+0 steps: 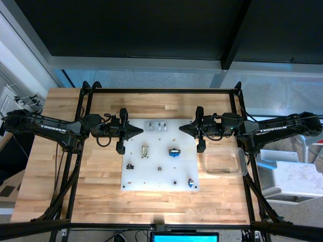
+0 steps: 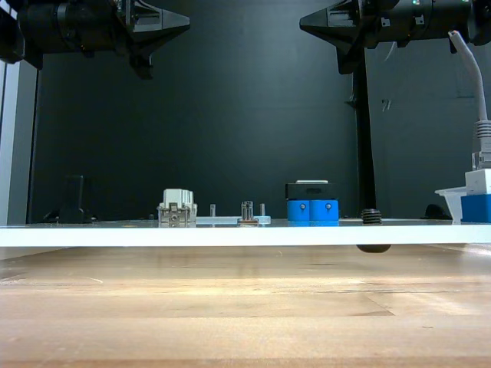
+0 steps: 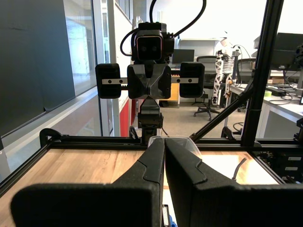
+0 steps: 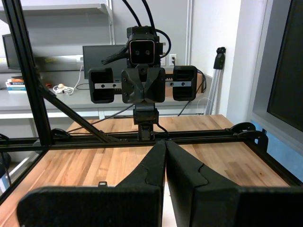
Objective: Remove the rj45 connector and place it in the container
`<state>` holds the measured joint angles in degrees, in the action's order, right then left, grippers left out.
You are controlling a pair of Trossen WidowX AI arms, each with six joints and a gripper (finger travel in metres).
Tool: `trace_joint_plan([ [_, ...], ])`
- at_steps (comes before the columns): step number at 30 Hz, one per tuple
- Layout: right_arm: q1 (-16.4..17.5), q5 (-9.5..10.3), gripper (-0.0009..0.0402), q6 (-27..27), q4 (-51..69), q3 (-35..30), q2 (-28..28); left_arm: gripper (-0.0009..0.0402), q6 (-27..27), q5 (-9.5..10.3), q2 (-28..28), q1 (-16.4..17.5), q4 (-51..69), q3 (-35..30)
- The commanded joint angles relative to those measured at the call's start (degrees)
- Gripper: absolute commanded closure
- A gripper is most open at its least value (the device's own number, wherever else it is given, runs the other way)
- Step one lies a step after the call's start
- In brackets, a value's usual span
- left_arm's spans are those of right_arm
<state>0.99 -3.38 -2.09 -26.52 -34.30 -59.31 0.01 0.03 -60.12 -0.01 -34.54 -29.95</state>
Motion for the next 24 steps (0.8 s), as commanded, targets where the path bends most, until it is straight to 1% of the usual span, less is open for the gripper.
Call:
trace_joint_plan([
  [1,0.02,-0.02,0.0393,0.00,0.02,0.02,0.02,0.0393,0.00,0.00,0.02,0.00,0.00,0.00],
  [18,0.02,0.04,0.0393,-0.20,0.00,0.00,0.02,0.0393,0.00,0.00,0.00,0.00,0.00,0.00],
  [21,0.09,0.46,0.0394,-0.66,0.20,0.00,0.00,0.0393,0.00,0.00,0.02,0.00,0.02,0.00],
  [24,0.20,0.46,0.0393,-0.85,4.28,-1.16,0.02,0.0393,0.00,0.00,0.00,0.02,0.02,0.00],
])
